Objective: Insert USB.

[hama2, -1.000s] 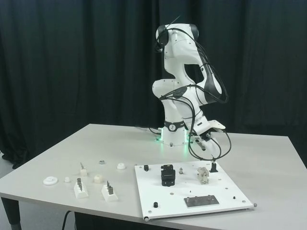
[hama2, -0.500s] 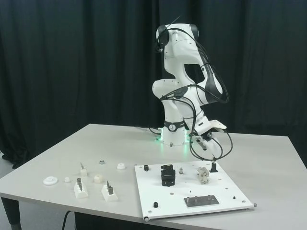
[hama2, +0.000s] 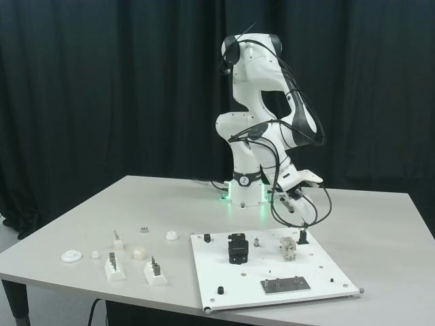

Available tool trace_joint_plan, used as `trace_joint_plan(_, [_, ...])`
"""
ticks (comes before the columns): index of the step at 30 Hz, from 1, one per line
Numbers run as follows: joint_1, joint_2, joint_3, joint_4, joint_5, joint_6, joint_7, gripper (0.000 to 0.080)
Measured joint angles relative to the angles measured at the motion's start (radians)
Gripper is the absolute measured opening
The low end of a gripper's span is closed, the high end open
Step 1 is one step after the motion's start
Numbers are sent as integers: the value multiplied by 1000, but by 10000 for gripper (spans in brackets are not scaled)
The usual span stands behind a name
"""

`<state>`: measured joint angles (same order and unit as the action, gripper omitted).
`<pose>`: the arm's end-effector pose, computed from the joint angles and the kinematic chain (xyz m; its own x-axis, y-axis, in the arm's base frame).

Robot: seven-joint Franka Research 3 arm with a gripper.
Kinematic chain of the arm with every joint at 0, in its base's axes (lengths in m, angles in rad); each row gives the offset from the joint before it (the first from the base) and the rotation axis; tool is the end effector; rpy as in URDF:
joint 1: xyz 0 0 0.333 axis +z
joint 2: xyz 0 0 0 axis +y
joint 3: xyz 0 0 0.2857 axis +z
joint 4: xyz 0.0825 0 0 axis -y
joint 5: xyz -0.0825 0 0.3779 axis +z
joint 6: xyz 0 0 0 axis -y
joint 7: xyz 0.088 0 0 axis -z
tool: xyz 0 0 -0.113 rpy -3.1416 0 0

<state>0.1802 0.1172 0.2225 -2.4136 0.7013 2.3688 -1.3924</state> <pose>0.4291 0.1963 0.2229 0.3583 0.8705 0.3374 0.9104 -0.2458 -0.3328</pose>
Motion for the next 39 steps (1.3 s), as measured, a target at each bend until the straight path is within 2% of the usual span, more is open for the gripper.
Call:
trace_joint_plan(21, [0,-2,-15,0,-11,24,0,91])
trace_joint_plan(39, [6,-11,-17,-11,-11,-2,4,89])
